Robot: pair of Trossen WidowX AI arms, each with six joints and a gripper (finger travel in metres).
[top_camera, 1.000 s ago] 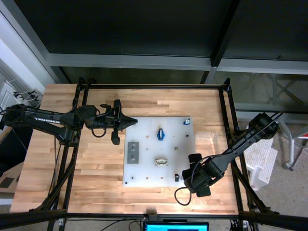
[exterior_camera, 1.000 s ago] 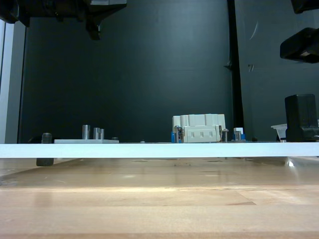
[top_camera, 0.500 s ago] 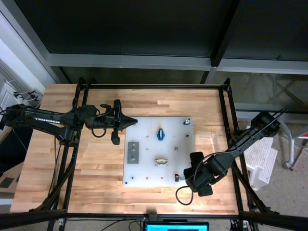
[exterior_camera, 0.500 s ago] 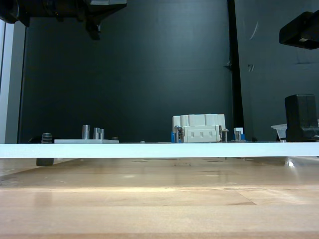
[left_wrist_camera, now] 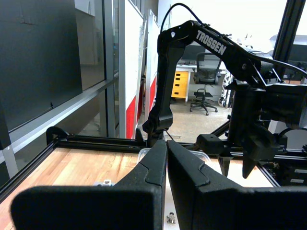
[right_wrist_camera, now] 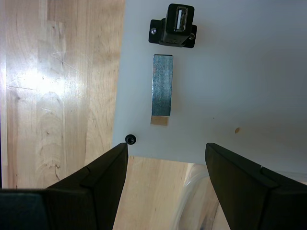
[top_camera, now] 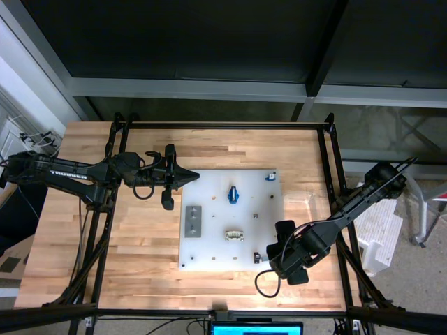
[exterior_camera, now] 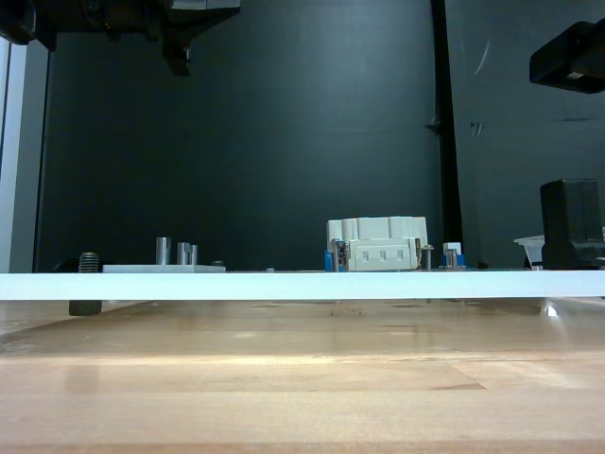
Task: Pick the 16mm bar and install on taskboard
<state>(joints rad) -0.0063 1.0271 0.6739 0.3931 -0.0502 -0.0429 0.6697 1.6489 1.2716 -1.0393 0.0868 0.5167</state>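
Note:
The 16mm bar (right_wrist_camera: 162,91) is a short grey metal strip lying flat on the white taskboard (right_wrist_camera: 240,72), just beside a black socket (right_wrist_camera: 173,25). A tan patch shows at one end of the bar. I cannot tell whether it is fully in its seat. My right gripper (right_wrist_camera: 165,146) hangs open above it with nothing between its fingers; from above it is at the board's near right corner (top_camera: 274,252). My left gripper (top_camera: 190,177) hovers shut and empty over the board's far left edge, its fingers (left_wrist_camera: 156,165) pressed together.
On the board (top_camera: 209,209) stand a grey block with pegs (top_camera: 192,221), a blue piece (top_camera: 232,195) and a beige connector (top_camera: 234,236). A clear plastic tub (top_camera: 300,199) sits off the board's right edge. Black frame rails run along the table's sides.
The right gripper has risen a little and drawn slightly back from the board's corner. The left arm has not moved.

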